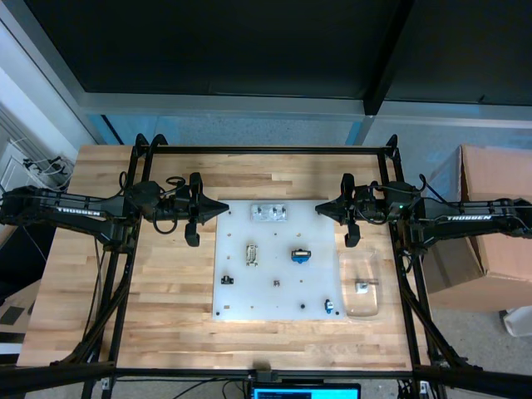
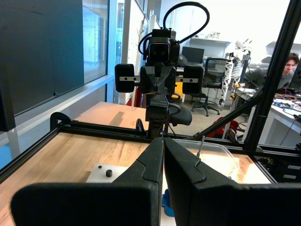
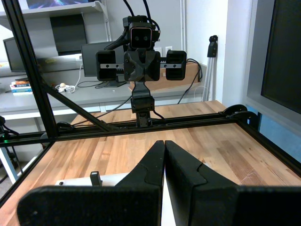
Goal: Pick the RJ45 connector and install on the taskboard
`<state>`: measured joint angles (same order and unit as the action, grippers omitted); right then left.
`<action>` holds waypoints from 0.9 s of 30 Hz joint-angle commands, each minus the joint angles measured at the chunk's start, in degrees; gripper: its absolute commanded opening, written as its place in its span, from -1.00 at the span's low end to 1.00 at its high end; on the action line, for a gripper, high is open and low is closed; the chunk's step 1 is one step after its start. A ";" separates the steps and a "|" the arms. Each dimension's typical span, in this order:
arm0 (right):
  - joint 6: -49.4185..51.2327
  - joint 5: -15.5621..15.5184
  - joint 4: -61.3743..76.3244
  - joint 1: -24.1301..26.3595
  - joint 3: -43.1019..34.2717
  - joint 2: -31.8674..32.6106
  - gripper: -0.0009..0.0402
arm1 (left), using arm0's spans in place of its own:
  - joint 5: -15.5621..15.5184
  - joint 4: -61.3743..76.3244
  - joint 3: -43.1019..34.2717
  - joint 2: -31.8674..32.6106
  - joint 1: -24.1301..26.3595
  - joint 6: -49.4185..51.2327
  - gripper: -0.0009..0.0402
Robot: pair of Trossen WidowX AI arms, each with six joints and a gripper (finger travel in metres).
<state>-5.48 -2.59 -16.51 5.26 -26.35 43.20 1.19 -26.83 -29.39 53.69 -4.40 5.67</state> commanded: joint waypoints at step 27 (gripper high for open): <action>-1.86 2.93 53.27 -10.78 -17.16 -1.81 -0.96 | 0.02 -0.02 -0.02 0.02 -0.02 -0.02 -0.96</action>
